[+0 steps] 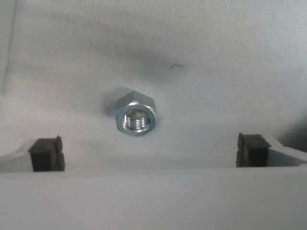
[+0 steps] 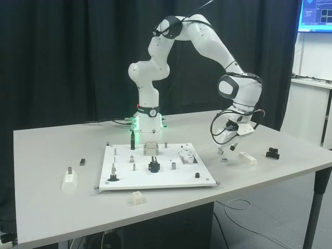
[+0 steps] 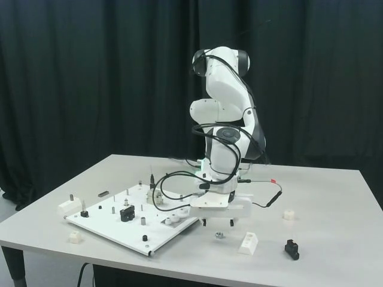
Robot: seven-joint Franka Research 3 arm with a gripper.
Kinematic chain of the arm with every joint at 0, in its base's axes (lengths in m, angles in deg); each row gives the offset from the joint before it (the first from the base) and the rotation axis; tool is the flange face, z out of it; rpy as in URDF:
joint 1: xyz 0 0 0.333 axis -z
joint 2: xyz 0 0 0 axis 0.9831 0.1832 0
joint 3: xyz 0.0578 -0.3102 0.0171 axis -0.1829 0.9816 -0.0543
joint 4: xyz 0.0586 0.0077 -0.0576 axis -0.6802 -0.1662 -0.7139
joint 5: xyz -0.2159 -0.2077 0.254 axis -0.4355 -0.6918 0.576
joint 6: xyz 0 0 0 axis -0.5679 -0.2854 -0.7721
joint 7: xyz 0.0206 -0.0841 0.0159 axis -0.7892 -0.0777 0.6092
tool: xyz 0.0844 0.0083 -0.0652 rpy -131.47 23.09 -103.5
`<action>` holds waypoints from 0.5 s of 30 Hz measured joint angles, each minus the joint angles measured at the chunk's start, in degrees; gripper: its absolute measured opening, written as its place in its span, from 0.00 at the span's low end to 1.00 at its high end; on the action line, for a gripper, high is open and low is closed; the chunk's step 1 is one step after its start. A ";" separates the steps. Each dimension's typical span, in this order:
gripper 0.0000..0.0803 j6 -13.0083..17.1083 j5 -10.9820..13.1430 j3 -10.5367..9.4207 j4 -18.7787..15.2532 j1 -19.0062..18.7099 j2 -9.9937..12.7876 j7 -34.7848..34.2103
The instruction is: Pick bolt 4.
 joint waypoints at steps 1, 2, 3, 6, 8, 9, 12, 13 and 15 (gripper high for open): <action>1.00 0.00 0.00 0.00 0.00 0.00 -0.06 0.02; 1.00 0.00 0.00 0.00 0.00 -0.01 -0.13 0.02; 1.00 0.00 0.00 0.00 0.00 -0.01 -0.20 0.02; 1.00 0.01 0.00 -0.01 0.00 -0.04 -0.39 0.02; 1.00 0.07 0.00 -0.01 0.00 -0.06 -0.50 0.02; 1.00 0.13 0.00 -0.01 0.00 -0.07 -0.55 0.02; 1.00 0.46 0.00 -0.02 0.00 -0.09 -0.64 0.03; 1.00 0.60 -0.02 -0.02 0.00 -0.09 -0.65 0.03; 1.00 0.96 -0.14 -0.01 -0.02 -0.08 -0.65 0.04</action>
